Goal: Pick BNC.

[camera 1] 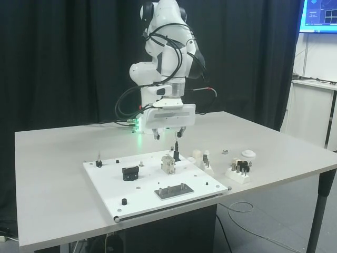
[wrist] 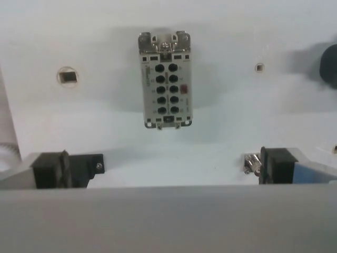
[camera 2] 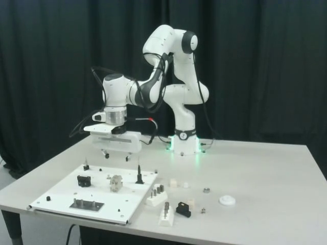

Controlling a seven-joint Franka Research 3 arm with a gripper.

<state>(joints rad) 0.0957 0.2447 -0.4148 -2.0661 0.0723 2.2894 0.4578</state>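
The gripper (camera 1: 167,134) hangs spread wide and empty above the white board (camera 1: 105,179), a grey multi-pin connector (wrist: 165,79) directly beneath it, while the BNC, which I cannot identify with confidence, remains ungrasped, so the whole pick is left.

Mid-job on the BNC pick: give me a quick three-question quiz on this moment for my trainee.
1. True or false: the pincer is shut on a part.
2. Where does the connector block sit? A) on the white board; B) between the pincer's fingers; C) hanging from the pincer.
3. Fill in: in the wrist view, the connector block's black holes stand in ___ columns.

Key: 1 false, the pincer is open and holds nothing; 2 A; 3 two.
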